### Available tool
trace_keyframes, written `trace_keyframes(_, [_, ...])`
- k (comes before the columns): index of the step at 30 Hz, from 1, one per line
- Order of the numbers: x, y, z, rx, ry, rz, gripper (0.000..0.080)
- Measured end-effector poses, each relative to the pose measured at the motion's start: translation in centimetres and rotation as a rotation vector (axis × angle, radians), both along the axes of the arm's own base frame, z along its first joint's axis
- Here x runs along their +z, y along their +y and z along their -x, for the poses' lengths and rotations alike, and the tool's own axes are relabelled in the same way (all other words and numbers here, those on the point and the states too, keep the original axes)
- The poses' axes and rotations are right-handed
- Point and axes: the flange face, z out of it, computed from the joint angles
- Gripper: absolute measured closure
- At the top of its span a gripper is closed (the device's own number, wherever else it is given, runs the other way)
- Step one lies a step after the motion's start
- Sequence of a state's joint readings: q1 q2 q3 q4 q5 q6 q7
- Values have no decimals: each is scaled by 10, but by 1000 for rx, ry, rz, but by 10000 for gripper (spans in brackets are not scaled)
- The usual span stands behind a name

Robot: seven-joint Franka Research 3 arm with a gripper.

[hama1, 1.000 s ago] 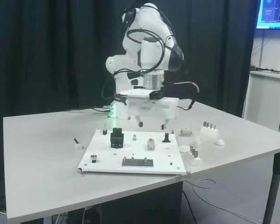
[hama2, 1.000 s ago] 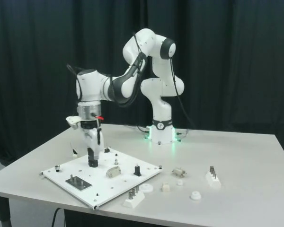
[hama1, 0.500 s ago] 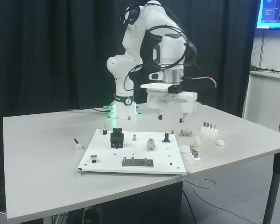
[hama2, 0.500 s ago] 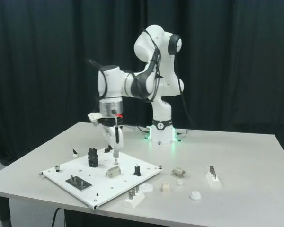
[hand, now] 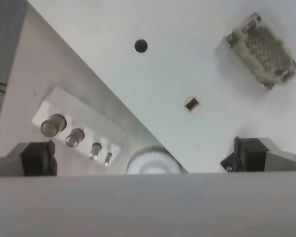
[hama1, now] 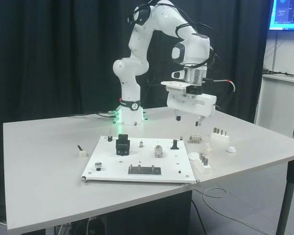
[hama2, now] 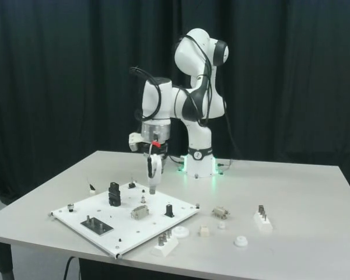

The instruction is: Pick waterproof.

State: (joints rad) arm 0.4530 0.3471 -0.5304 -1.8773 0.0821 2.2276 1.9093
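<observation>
Only the wrist view is showing the ribbed rim of the round white waterproof cap (hand: pixel 153 162), lying just beside the flat white board's (hand: pixel 187 64) edge near a block of metal pegs (hand: pixel 79 133). The gripper (hama1: pixel 187 122) is hanging spread wide above the table, holding nothing.

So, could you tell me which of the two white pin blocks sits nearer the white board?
The pin block beside the board's front corner; the other block stands farther out.

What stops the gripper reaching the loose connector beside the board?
Probably nothing: the gripper hangs open above the table, and the connector lies uncovered, apart from its neighbours.
</observation>
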Motion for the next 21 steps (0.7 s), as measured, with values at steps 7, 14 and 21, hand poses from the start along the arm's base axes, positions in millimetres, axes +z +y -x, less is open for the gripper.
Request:
trace_keyframes(7, [4,11,8,-73,19,-9,3])
trace_keyframes(14, [10,23,19,-152,54,-32,3])
trace_keyframes(21, [14,41,31,-218,78,-48,3])
